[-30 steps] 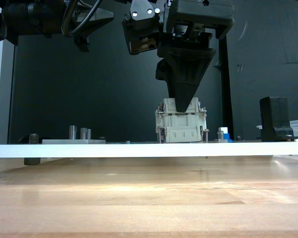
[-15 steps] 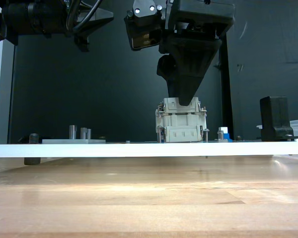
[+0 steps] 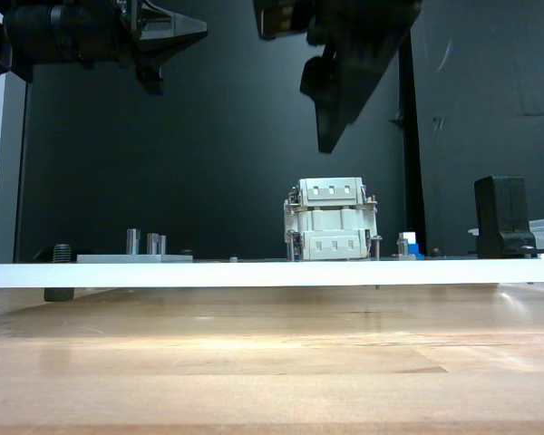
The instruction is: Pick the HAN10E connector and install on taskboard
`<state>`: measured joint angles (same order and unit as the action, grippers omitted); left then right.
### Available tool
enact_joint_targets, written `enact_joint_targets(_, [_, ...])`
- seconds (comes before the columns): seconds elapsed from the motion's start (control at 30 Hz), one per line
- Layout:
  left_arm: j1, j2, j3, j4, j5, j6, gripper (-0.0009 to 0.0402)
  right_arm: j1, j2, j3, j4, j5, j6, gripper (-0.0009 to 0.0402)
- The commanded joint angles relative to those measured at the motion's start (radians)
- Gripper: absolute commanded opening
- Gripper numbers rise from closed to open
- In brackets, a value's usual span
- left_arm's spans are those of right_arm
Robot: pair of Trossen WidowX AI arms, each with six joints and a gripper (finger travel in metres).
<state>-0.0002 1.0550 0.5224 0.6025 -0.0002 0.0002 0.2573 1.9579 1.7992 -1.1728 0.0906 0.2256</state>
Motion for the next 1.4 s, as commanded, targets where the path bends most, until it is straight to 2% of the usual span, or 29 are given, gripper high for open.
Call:
enact_joint_targets(0.03, [0.000,0.000,0.000,0.000,0.000,0.000,0.0001,0.000,-0.035,0.001,-0.004,-0.001,0.001,0.0373])
enact_joint_targets(0.2, [0.000,0.000,0.000,0.000,0.000,0.000,0.0001,0.000,-0.062,0.001,-0.022,-0.001,0.002,0.0373])
enact_joint_targets(0.9, [0.000,0.000,0.000,0.000,0.000,0.000,0.0001,0.000,-0.062,0.001,-0.021,-0.006,0.012,0.0373])
enact_joint_targets(1.03, [0.000,0.000,0.000,0.000,0.000,0.000,0.0001,-0.018,-0.088,-0.003,-0.006,-0.008,0.027,0.0369])
enact_joint_targets(1.2, [0.000,0.000,0.000,0.000,0.000,0.000,0.0001,-0.051,-0.160,-0.074,0.106,-0.013,0.017,0.0330])
enact_joint_targets(1.4, [0.000,0.000,0.000,0.000,0.000,0.000,0.0001,-0.103,-0.290,-0.238,0.273,-0.013,-0.002,0.0248])
